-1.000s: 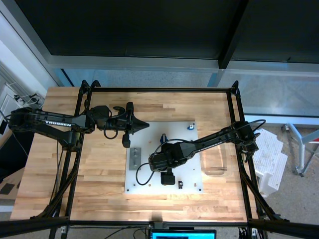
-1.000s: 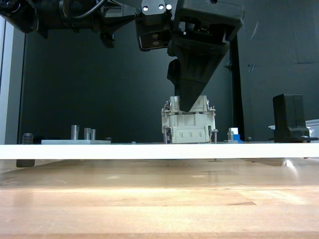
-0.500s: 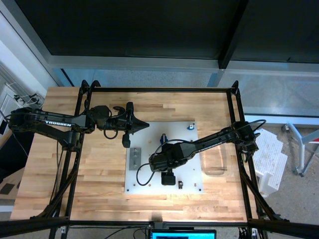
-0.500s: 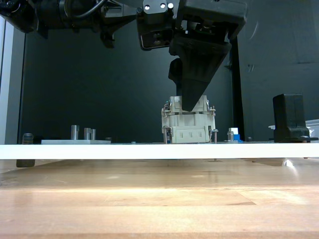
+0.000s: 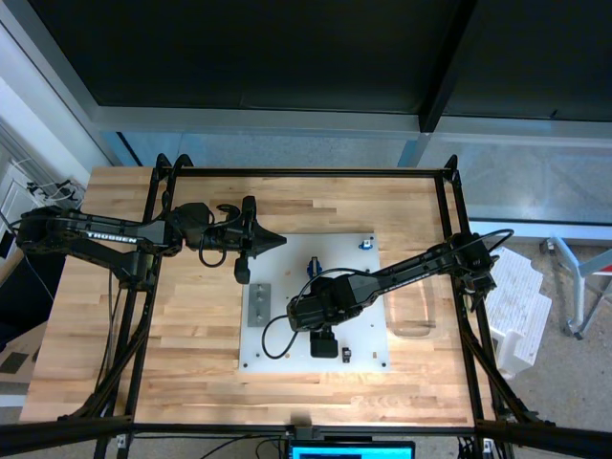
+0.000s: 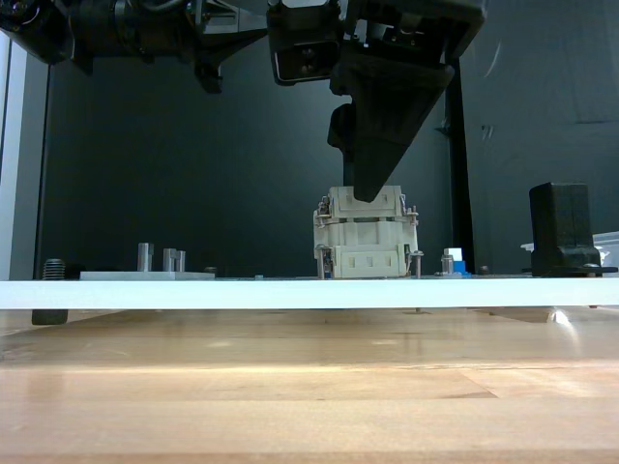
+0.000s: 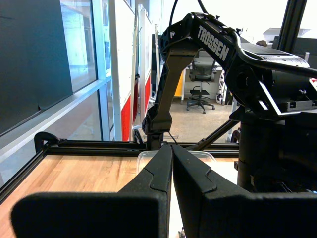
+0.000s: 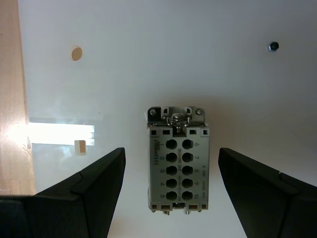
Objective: Pick the HAN10E connector and install on the hub
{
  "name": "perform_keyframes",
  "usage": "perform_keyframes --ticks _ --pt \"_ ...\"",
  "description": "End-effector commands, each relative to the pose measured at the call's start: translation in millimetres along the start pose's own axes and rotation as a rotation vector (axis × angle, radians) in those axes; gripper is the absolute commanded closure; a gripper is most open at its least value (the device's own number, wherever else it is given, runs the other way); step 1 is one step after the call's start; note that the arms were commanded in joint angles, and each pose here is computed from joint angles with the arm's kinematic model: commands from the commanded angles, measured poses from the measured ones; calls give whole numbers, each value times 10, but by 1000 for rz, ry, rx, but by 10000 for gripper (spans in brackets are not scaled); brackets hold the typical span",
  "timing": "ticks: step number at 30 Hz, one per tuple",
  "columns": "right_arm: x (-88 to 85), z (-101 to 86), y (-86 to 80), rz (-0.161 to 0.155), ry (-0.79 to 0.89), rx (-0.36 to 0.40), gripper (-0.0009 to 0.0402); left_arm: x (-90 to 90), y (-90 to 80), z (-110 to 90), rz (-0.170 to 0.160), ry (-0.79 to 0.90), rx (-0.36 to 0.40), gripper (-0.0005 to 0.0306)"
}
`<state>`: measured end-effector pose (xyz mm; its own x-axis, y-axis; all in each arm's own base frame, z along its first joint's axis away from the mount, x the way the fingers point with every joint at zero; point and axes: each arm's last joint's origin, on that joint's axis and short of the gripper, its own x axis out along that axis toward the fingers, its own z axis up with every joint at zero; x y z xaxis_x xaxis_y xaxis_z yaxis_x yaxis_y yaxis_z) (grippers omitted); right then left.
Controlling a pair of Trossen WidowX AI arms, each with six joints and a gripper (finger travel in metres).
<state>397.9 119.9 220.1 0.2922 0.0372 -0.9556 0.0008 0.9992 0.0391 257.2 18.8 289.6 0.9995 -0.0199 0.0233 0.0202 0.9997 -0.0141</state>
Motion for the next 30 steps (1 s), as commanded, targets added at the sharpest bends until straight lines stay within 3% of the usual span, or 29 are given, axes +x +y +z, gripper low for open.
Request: perform_keyframes --ticks 1,8,16,21,24,30 --pt "-57 -2 2 2 -14 -17 130 1 1 0 0 0 0 300" --pt "-591 -71 -57 22 -134 -112 130 1 0 0 0 0 0 300" --pt "-1157 -343 -502 12 -364 -121 130 1 0 0 0 0 0 300" --pt "-1367 -558 -774 -13 -594 -118 144 1 0 0 0 0 0 300" --pt "-1461 -664 -901 9 -745 -127 164 1 0 0 0 0 0 300" --pt "-1474 -824 -1087 -23 -1000 -85 215 1 1 0 0 0 0 300"
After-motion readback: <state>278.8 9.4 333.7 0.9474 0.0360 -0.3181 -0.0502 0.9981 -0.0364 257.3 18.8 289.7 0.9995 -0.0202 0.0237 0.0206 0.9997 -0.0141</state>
